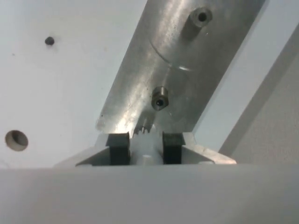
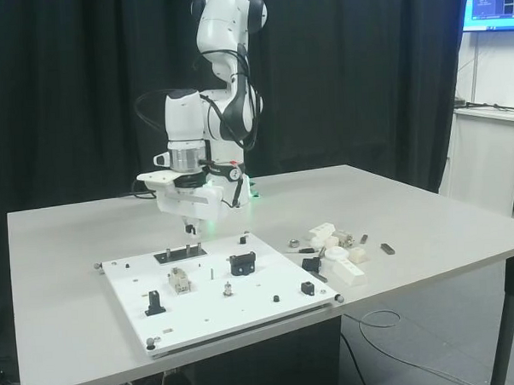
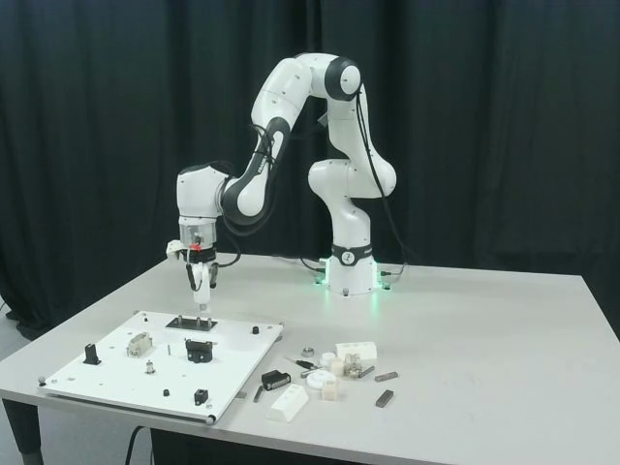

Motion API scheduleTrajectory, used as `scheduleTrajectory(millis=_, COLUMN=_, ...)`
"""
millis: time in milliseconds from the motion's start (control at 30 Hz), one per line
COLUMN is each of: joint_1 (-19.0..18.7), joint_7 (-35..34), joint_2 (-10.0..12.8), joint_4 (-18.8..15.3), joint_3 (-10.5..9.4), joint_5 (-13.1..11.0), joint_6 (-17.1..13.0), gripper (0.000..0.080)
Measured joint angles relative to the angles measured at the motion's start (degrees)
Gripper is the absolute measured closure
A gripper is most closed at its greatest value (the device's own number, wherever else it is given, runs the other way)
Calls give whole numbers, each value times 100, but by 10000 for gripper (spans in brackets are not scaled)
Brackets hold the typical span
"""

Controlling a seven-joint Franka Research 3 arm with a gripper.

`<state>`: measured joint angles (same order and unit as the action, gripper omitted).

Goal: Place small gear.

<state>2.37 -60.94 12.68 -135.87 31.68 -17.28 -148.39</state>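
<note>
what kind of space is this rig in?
Likely a robotics lab or test cell: black curtains behind a grey table, a white assembly board with fixtures, and a monitor in the corner.

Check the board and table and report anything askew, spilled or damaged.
Nothing stands out. The gripper holds the small gear above the metal plate, close to the nearer of its two upright pegs. Loose parts lie in a cluster beside the white board.

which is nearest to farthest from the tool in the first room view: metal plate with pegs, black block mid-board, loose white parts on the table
From the tool:
1. Metal plate, directly below it on the board.
2. Black block, mid-board.
3. Loose white parts, off the board on the table.
</note>
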Motion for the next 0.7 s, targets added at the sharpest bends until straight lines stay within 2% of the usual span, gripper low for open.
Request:
scheduleTrajectory(millis=267, joint_1=0, joint_7=0, joint_2=-33, joint_4=0, joint_3=3, joint_5=22, joint_6=27, gripper=658)
scheduleTrajectory(millis=700, joint_1=-2, joint_7=3, joint_2=-102, joint_4=-2, joint_3=3, joint_5=210, joint_6=46, gripper=658)
